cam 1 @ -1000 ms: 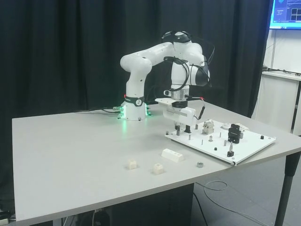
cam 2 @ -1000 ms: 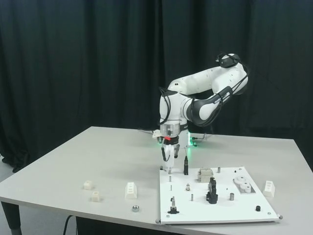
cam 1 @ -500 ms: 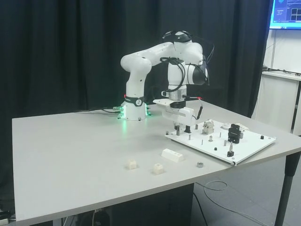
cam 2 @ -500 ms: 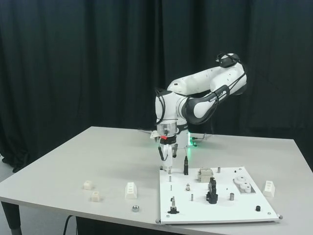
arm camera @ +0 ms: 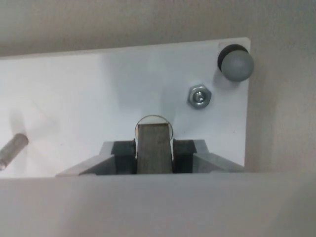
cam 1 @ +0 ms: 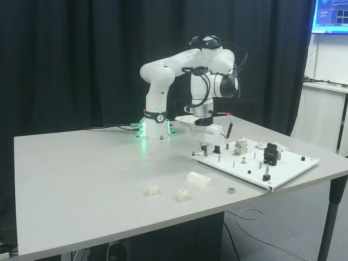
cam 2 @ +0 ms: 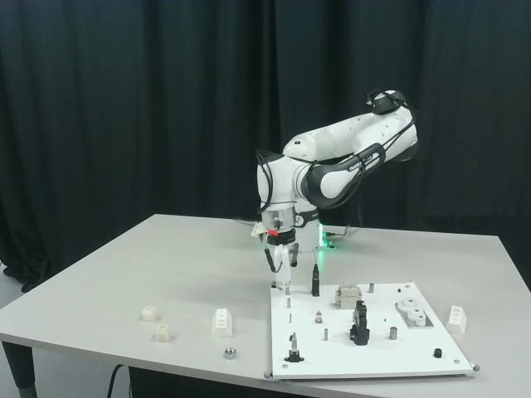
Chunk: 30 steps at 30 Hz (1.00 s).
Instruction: Insert square peg 4.
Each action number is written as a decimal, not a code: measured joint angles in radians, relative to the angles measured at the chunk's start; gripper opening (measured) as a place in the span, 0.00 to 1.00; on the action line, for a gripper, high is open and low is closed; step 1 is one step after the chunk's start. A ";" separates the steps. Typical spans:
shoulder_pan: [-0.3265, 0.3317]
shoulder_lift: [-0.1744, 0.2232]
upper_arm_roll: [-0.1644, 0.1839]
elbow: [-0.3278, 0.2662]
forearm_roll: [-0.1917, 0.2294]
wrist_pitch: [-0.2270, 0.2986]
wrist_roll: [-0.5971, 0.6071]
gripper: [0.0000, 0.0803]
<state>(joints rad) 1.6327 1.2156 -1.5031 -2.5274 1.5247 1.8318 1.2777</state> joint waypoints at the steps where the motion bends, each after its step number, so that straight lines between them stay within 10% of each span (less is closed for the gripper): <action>1: -0.001 0.000 0.000 0.000 0.001 -0.001 -0.003 0.19; 25: -0.001 0.001 0.003 0.001 0.016 0.000 -0.024 0.19; 26: -0.001 0.001 0.002 0.001 0.016 0.000 -0.024 0.50; 30: -0.001 0.002 -0.008 0.001 0.015 0.000 -0.018 0.50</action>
<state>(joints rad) 1.6319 1.2173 -1.5111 -2.5266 1.5399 1.8320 1.2598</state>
